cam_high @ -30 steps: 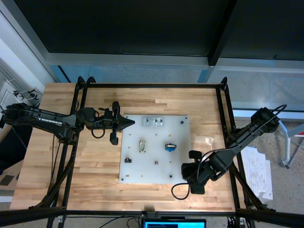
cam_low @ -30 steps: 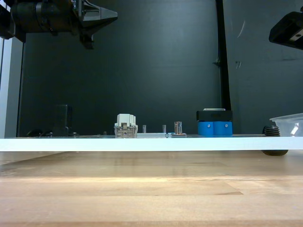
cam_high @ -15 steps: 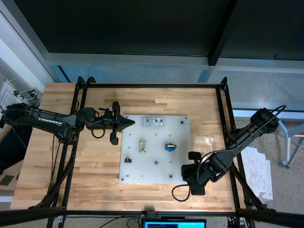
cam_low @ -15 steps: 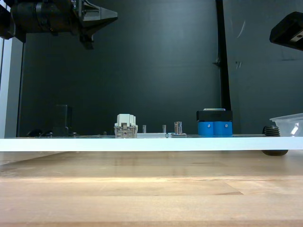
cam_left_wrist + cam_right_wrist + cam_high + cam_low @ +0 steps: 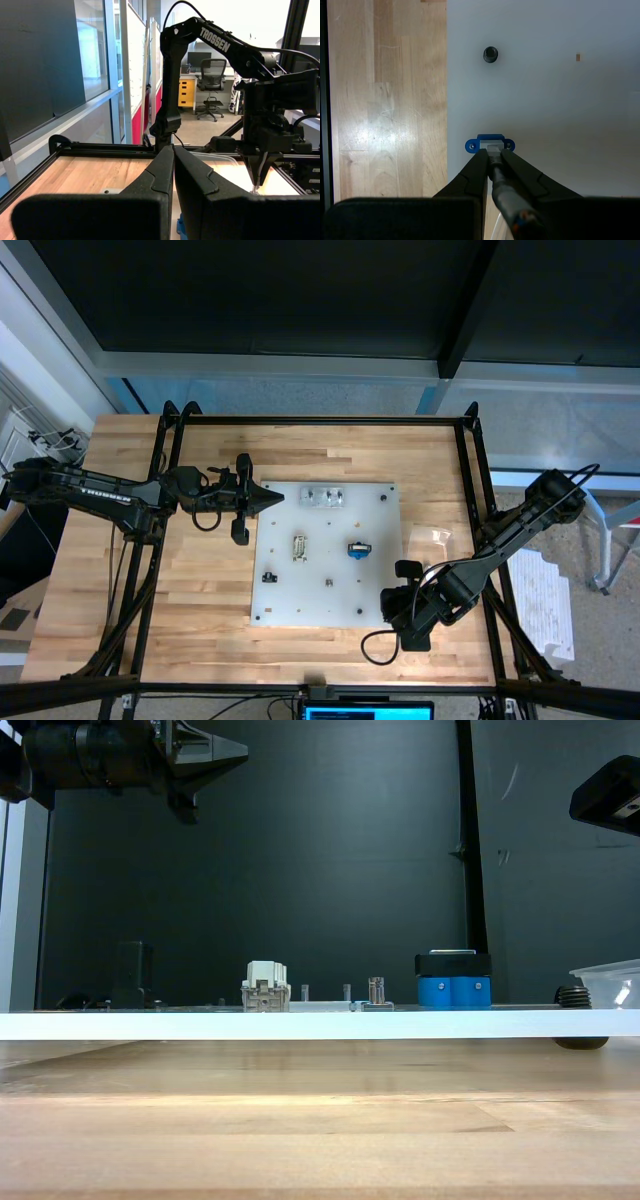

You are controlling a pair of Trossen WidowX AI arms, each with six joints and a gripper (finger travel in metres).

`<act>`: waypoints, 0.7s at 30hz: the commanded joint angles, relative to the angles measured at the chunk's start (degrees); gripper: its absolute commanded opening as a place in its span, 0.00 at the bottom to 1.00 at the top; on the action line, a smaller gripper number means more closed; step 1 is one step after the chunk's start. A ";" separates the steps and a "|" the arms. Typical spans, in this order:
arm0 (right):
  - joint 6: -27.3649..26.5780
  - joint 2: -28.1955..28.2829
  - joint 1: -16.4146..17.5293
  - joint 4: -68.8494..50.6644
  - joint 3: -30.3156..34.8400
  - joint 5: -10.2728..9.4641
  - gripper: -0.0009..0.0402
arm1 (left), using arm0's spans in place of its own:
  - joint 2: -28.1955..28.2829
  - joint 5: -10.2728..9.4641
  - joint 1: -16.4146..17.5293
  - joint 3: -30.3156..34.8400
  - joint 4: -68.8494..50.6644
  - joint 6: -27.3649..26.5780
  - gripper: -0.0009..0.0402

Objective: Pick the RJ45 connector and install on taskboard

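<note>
Right gripper (image 5: 492, 151), over the taskboard's (image 5: 310, 600) near right corner: you see its fingers clamped on the RJ45 connector (image 5: 493, 161), aimed down at the board. The plug's tip is at a small blue fitting (image 5: 490, 144) just inside the taskboard's edge; you cannot tell whether plug and fitting touch. Farther in on the taskboard stand a beige socket (image 5: 266, 988) and a larger blue block (image 5: 453, 990). Left gripper (image 5: 276, 498), above the taskboard's far left edge: fingers pressed together, holding nothing, high off the surface.
</note>
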 commanded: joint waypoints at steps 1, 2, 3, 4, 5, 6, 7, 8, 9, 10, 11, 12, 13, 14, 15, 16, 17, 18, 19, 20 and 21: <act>0.04 0.04 0.02 -0.04 -0.11 0.09 0.02 | 0.02 0.02 0.00 0.02 -0.02 0.00 0.02; 0.04 0.04 0.00 -0.04 -0.15 0.07 0.02 | 0.02 0.02 0.02 0.02 -0.02 0.00 0.02; 0.04 0.04 0.00 -0.09 -0.17 0.09 0.02 | 0.02 0.02 0.00 0.02 -0.02 0.00 0.02; 0.04 0.04 0.02 -0.07 -0.24 0.11 0.02 | 0.02 0.02 0.00 0.02 -0.02 0.02 0.02; 0.04 0.04 0.02 -0.07 -0.28 0.11 0.02 | 0.02 0.02 0.02 0.02 -0.02 0.02 0.02; 0.04 0.04 0.00 0.00 -0.35 0.13 0.02 | 0.00 0.02 0.00 0.02 -0.02 0.00 0.02; 0.04 0.04 0.02 0.15 -0.48 0.11 0.02 | 0.02 0.02 0.00 0.02 -0.02 0.00 0.02; 0.04 0.04 0.02 0.33 -0.59 0.11 0.02 | 0.02 0.02 0.02 0.02 -0.02 0.02 0.02; 0.04 0.04 0.02 0.39 -0.70 0.13 0.02 | 0.02 0.02 0.00 0.02 -0.02 0.00 0.02; 0.04 0.04 0.04 0.50 -0.87 0.11 0.02 | 0.02 0.02 0.00 0.02 -0.02 0.02 0.02; 0.04 0.04 0.04 0.70 -1.01 0.11 0.02 | 0.02 0.02 0.02 0.02 -0.02 0.02 0.02; 0.04 0.04 0.04 0.96 -1.18 0.11 0.02 | 0.02 0.02 0.02 0.02 -0.02 0.00 0.02; 0.04 0.04 0.04 1.29 -1.40 0.11 0.02 | 0.02 0.02 0.00 0.02 -0.02 0.02 0.02; 0.04 0.07 0.07 1.53 -1.62 0.11 0.02 | 0.02 0.02 0.00 0.02 -0.02 0.00 0.02; 0.07 0.22 0.07 1.64 -1.77 0.11 0.02 | 0.02 0.02 0.02 0.02 -0.02 0.00 0.02; 0.04 0.42 0.07 1.62 -1.77 0.11 0.02 | 0.02 0.02 0.02 0.02 -0.02 0.02 0.02; 0.04 0.52 0.09 1.68 -1.77 0.09 0.02 | 0.02 0.02 0.00 0.02 -0.02 0.00 0.02; 0.04 0.70 0.11 1.77 -1.77 0.07 0.02 | 0.02 0.02 0.00 0.02 -0.02 0.00 0.02; 0.04 0.85 0.13 1.88 -1.77 0.07 0.02 | 0.02 0.02 0.02 0.02 -0.02 0.02 0.02; 0.04 0.94 0.17 2.01 -1.81 0.04 0.02 | 0.00 0.02 0.00 0.02 -0.02 0.02 0.02; 0.04 0.98 0.17 2.10 -1.86 0.04 0.02 | 0.02 0.02 0.00 0.02 -0.02 0.02 0.02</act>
